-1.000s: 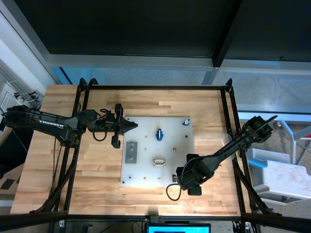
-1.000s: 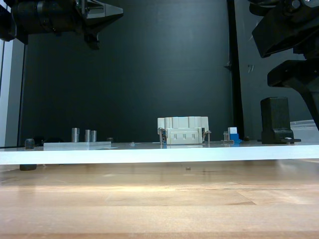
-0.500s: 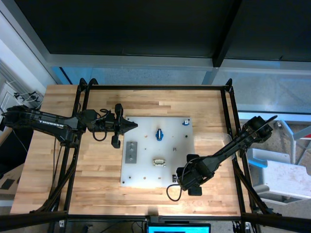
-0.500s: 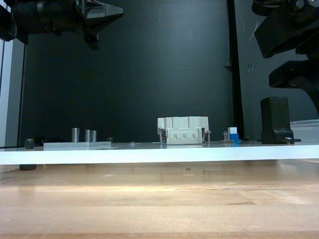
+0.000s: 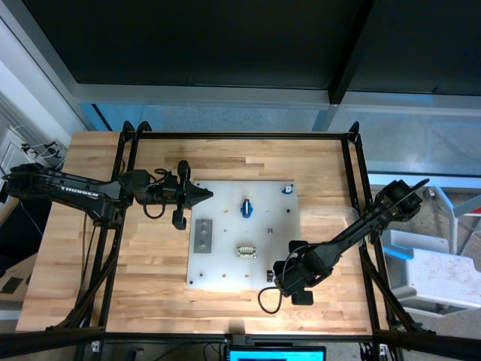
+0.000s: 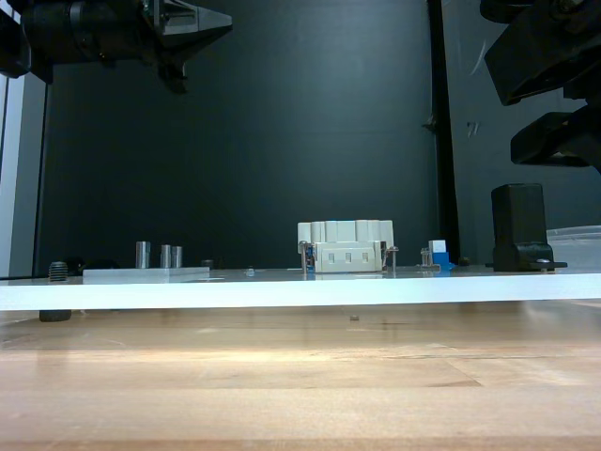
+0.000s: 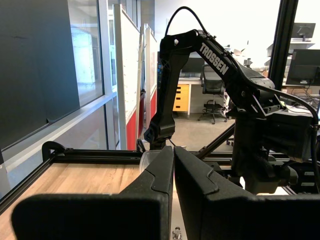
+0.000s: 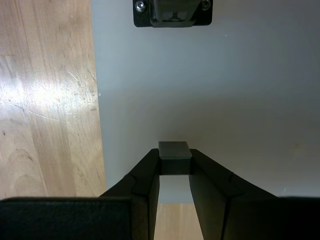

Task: Pick the 16mm bar from the taskboard and place it in the container

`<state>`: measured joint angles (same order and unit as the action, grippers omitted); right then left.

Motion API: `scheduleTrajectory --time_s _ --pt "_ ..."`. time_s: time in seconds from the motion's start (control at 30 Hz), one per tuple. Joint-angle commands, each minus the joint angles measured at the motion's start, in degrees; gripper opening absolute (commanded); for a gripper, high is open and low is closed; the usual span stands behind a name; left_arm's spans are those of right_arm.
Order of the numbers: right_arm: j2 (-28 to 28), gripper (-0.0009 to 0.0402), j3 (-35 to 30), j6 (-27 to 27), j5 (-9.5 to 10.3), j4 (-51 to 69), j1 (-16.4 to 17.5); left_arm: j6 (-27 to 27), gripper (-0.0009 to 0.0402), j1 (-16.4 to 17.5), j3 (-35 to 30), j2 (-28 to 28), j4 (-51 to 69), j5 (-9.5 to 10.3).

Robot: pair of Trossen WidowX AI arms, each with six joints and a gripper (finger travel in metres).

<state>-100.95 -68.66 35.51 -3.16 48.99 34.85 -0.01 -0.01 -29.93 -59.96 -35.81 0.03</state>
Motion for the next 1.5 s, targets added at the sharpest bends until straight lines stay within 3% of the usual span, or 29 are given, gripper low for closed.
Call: scheduleTrajectory --time_s 0.03,0.83,1.5 --pt "0.00 0.0034 0.00 0.04 -0.26 -0.11 -0.04 0.00 0.0000 0.02 -0.02 -0.02 -0.02 0.00" --pt "5.75 0.0022 -0.22 -0.42 -0.24 1.86 -0.17 0.00 0.0000 0.00 -0.02 -0.02 -0.02 0.00" --pt "13.64 0.0022 -5.03 -1.70 -0.74 12.15 -1.53 0.00 0.0000 0.02 -0.02 -0.02 0.00 0.00"
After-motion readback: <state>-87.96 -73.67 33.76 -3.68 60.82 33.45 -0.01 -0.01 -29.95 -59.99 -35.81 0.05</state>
